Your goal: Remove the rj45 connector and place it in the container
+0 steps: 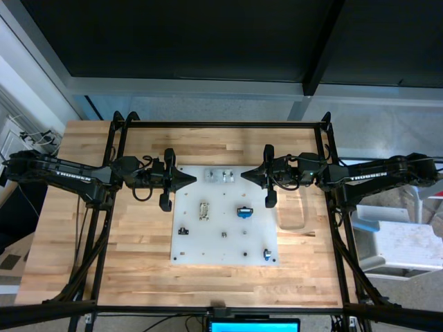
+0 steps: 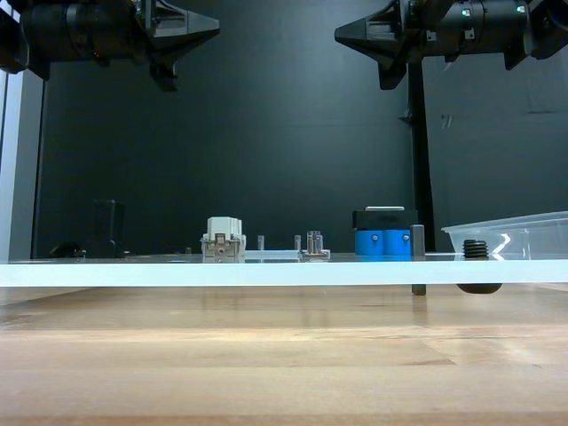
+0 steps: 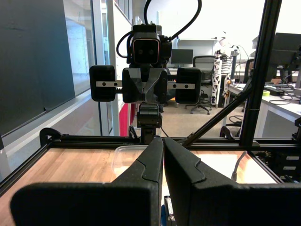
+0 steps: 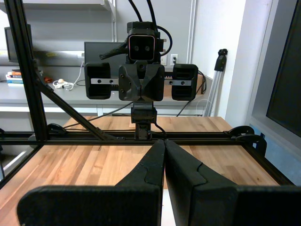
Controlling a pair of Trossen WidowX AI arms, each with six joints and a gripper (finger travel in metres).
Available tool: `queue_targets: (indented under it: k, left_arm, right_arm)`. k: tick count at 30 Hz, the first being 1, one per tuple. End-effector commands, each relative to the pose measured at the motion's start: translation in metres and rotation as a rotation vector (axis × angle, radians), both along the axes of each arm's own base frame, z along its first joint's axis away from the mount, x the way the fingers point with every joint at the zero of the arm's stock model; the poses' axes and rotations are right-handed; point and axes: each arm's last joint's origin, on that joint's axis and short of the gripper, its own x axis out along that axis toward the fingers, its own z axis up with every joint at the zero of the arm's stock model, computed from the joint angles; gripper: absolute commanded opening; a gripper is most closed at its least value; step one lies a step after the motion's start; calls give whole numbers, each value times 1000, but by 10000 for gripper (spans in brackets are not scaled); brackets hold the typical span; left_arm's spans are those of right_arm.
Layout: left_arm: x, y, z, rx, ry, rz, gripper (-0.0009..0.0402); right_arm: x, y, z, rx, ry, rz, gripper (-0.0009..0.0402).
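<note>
High view, rj45 connector (image 1: pixel 267 254) near-rt, axis unclear, left tool (image 1: pixel 189 179), right tool (image 1: pixel 247 174) closed aloft

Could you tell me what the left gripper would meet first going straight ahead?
The left gripper, high over the white board, would most likely meet the right gripper, which faces it tip to tip; the gap looks free.

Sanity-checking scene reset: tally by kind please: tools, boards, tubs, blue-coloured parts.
Tools: 2, left tool and right tool, both shut, raised above the board's far part, tips facing.
Boards: 1, white board.
Tubs: 1, clear container right of the board.
Blue parts: 2, bright-blue connector, rj45 connector at the near-right corner.
Total: 6
</note>
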Motion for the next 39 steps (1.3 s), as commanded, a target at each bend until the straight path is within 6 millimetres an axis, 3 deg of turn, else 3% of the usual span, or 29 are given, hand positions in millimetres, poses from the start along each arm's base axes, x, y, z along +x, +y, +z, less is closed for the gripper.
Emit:
queue_targets:
  k: [1, 13, 25, 39]
  left_arm:
    - [0, 0, 0, 0, 0, 0, 1]
    - [0, 0, 0, 0, 0, 0, 1]
    - [0, 0, 0, 0, 0, 0, 1]
    - [0, 0, 0, 0, 0, 0, 1]
  right_arm:
    - [0, 0, 0, 1, -2, 2, 0]
    - [-1, 2, 1, 57, 8, 47, 0]
    - [-5, 26, 11, 39, 424, 56, 0]
    - [-28, 48, 34, 58, 744, 35, 0]
